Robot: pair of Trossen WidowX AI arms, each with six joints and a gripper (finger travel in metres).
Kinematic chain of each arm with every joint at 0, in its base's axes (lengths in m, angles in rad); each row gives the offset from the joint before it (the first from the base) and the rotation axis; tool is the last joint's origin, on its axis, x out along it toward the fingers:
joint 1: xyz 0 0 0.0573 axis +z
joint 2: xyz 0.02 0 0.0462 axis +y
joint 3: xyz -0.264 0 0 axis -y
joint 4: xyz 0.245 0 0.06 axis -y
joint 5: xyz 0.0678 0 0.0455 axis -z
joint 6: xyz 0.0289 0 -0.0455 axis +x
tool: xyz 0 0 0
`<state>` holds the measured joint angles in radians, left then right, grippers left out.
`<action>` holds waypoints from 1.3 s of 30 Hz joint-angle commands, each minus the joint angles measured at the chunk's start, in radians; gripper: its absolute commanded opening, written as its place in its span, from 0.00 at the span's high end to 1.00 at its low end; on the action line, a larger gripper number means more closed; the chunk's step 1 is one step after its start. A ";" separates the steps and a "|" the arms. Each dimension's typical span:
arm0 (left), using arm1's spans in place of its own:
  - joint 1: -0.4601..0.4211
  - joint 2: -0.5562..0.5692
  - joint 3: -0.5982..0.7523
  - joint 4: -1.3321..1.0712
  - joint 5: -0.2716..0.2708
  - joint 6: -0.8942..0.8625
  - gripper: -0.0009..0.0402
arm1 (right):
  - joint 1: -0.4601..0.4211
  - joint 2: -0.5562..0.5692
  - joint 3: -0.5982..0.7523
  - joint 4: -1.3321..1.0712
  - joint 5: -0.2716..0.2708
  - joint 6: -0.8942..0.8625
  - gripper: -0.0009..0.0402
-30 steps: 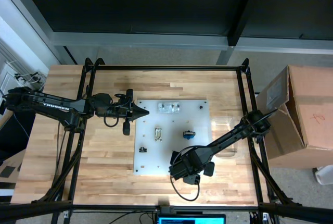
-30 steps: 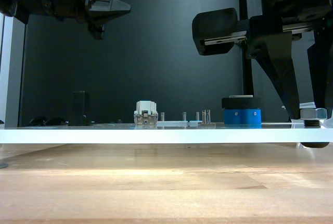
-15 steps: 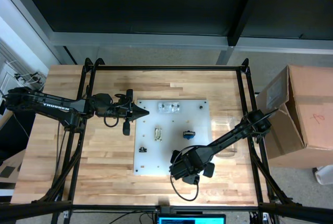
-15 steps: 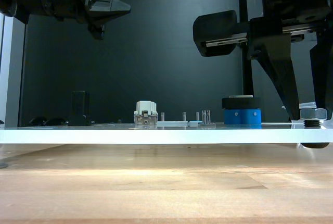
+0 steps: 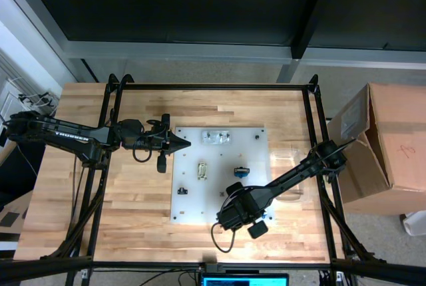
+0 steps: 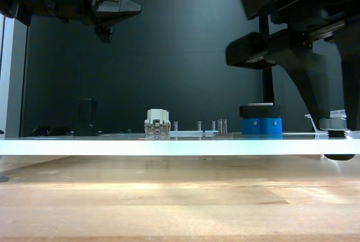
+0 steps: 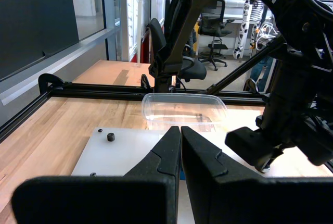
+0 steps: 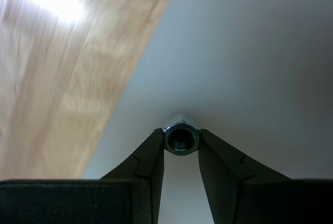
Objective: Pick the M12 nut and place it on its threads and fasten
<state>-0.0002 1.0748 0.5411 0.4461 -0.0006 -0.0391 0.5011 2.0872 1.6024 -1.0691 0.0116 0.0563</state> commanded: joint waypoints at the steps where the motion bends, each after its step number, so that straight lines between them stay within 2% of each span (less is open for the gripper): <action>1: 0.000 0.000 0.000 0.000 0.000 0.000 0.98 | -0.002 0.002 0.001 0.009 0.004 0.152 0.92; 10: 0.000 0.000 0.000 0.000 0.000 0.000 0.98 | -0.003 0.000 0.001 0.012 0.004 0.519 0.92; 16: 0.000 0.000 0.000 0.000 0.000 0.000 0.98 | -0.004 -0.004 0.001 0.012 0.003 0.889 0.92; 22: 0.000 0.000 0.000 0.000 0.000 0.000 0.98 | -0.006 -0.014 0.001 0.007 -0.003 1.156 0.92; 34: 0.000 0.000 0.000 0.000 0.000 0.000 0.98 | -0.006 -0.015 -0.004 0.006 -0.004 1.265 0.92; 39: 0.000 0.000 0.000 0.000 0.000 0.000 0.98 | -0.006 -0.015 -0.004 0.005 -0.004 1.272 0.86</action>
<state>-0.0002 1.0752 0.5407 0.4461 -0.0006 -0.0395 0.4950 2.0743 1.5986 -1.0554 0.0067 1.3270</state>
